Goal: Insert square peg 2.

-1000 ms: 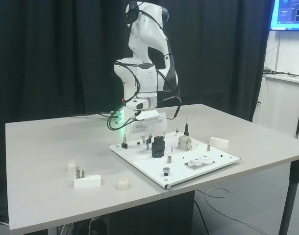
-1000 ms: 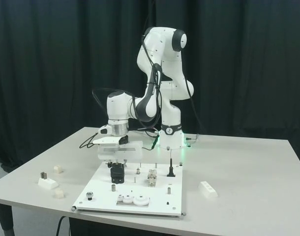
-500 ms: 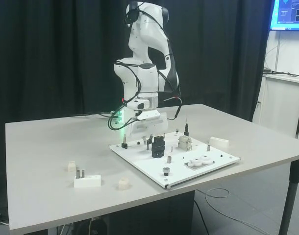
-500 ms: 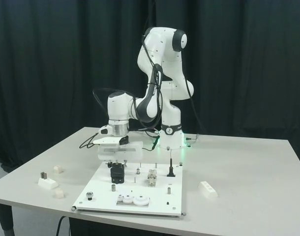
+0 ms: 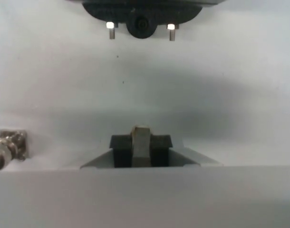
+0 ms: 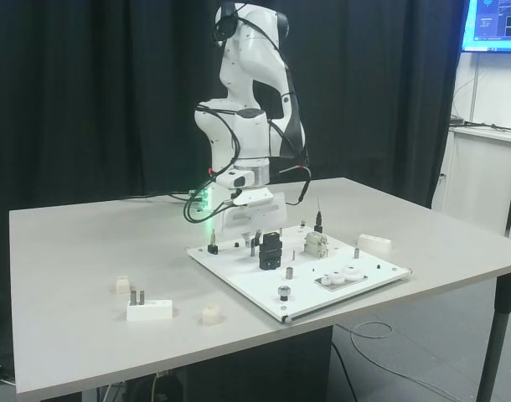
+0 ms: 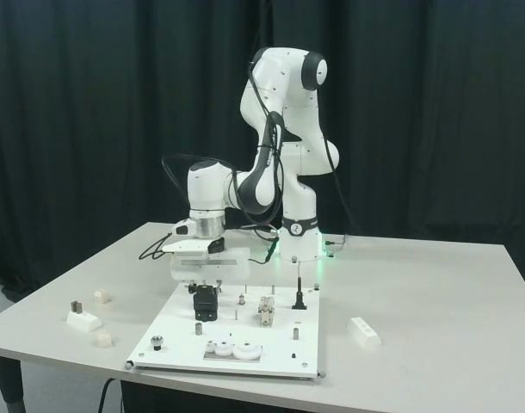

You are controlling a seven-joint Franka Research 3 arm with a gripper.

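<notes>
Peg: square peg 2 (image 5: pixel 141 145) sits upright between the black fingertips, a grey stub pinched at its sides, as we see it in the wrist view.
Jaws: narrow, clamped on the peg.
Gripper: our gripper (image 6: pixel 255 232) hangs just above the rear part of the white board (image 6: pixel 339 295), close behind the black fixture (image 6: pixel 270 250); in the second room view it (image 7: pixel 207 282) hovers over the same block (image 7: pixel 204 303).
Change: across the last second we see almost none; the arm holds its pose over the board, with at most a slight lift of the wrist.
Meaning: we judge the peg carried and not yet seated, the hole itself hidden from us under the hand.
Next: a straight descent, squarely aligned, seems what the insertion calls for.
Elsewhere: a white holder block (image 6: pixel 150 310) with spare pegs stands well apart on the grey table (image 6: pixel 88 251).
</notes>
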